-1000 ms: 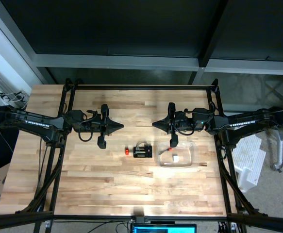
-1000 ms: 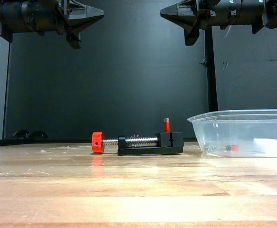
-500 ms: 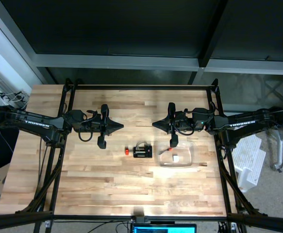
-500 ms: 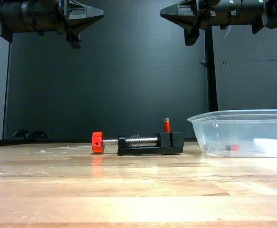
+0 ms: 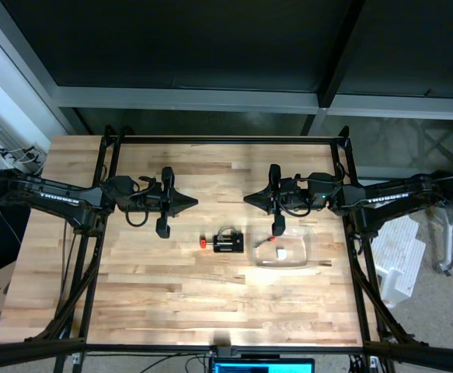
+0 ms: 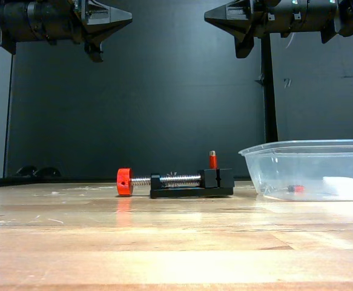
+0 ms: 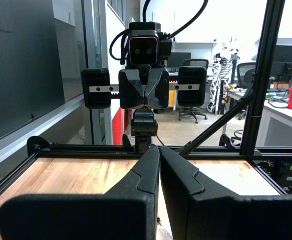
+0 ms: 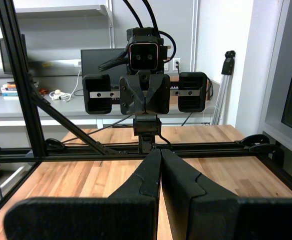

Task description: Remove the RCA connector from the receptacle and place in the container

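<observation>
Both arms hang high above the wooden table (image 5: 172, 303), well apart from everything on it. The left gripper (image 7: 159, 156) sits over the left half and the right gripper (image 8: 161, 156) over the far edge of the container (image 6: 309, 144). Each has its fingers pressed together on nothing.

The receptacle (image 5: 228, 244) lies near the table's middle, with its red knob (image 6: 124, 181) pointing left and a short red post (image 6: 212, 160) standing upright at its right end. We cannot tell what that post is.

The RCA connector (image 5: 274, 228), as we read it, lies inside the container near the far left corner. Its thin wire trails toward the near side, beside a small white piece (image 5: 281, 253). On that reading the placing looks done.

We judge the connector very light and easily flicked aside. Its plug body is stiff but slim and probably slick, and the tail is limp. Should we need to take it again, we would pinch across the rigid red body, never the wire. The clear tray is light too and may slide if nudged.
</observation>
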